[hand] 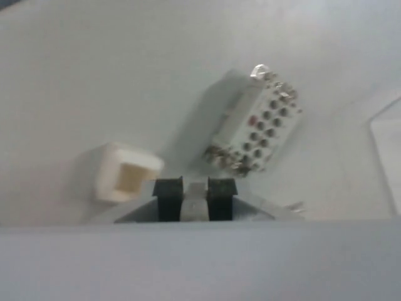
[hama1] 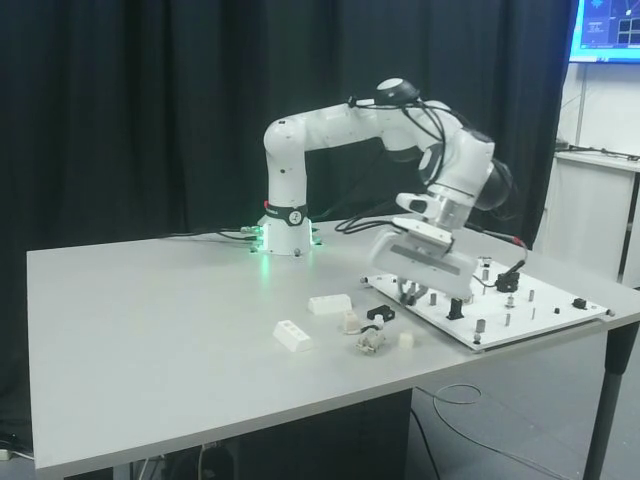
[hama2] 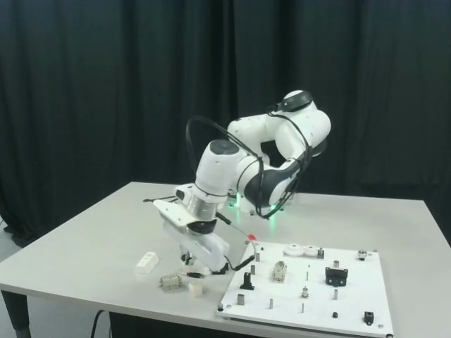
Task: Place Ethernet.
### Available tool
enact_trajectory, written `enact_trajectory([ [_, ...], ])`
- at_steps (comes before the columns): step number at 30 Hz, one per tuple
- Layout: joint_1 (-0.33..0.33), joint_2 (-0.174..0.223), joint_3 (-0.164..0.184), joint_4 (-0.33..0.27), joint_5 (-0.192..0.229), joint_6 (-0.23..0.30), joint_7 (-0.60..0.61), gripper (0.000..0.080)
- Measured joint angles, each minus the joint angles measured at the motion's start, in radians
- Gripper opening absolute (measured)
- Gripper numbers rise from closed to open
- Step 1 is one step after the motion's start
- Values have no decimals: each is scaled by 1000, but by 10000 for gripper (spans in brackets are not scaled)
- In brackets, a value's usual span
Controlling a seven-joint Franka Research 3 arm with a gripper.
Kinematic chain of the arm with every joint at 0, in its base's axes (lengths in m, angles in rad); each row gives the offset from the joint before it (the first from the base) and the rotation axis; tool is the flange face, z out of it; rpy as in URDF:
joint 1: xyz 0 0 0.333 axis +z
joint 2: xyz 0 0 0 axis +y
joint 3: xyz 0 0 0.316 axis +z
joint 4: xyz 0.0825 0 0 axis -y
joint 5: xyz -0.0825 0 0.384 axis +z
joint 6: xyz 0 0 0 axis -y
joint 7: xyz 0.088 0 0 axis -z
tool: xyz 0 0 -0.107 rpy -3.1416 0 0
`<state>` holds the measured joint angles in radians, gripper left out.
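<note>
A grey table (hama1: 150,320) carries a white board (hama1: 545,318) at one corner. Beside it, near the table's edge, lie a multi-pin connector (hand: 254,128), a small white cap (hand: 125,172) and white blocks (hama1: 291,335).

White arm (hama2: 232,165) (green glow at its base), grey table (hama1: 150,310), black curtain (hama2: 106,84).

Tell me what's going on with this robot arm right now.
The white Franka arm is bent low over the grey table, its gripper just above a few loose small parts. The wrist view shows a multi-pin connector and a small white square housing lying beneath it. The jaws look nearly closed with something narrow between them. The white board sits alongside.
</note>
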<state>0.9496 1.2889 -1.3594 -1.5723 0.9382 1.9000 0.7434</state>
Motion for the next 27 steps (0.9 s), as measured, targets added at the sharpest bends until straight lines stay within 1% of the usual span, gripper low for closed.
enact_trajectory([
  [5, 8, 1, -3, -57, 15, 38, -47, 79],
  [14, 15, 7, -9, -147, 59, 91, -130, 78],
  [19, 16, 12, -9, -188, 88, 118, -184, 78],
  [27, 21, 15, -5, -237, 123, 158, -238, 78],
])
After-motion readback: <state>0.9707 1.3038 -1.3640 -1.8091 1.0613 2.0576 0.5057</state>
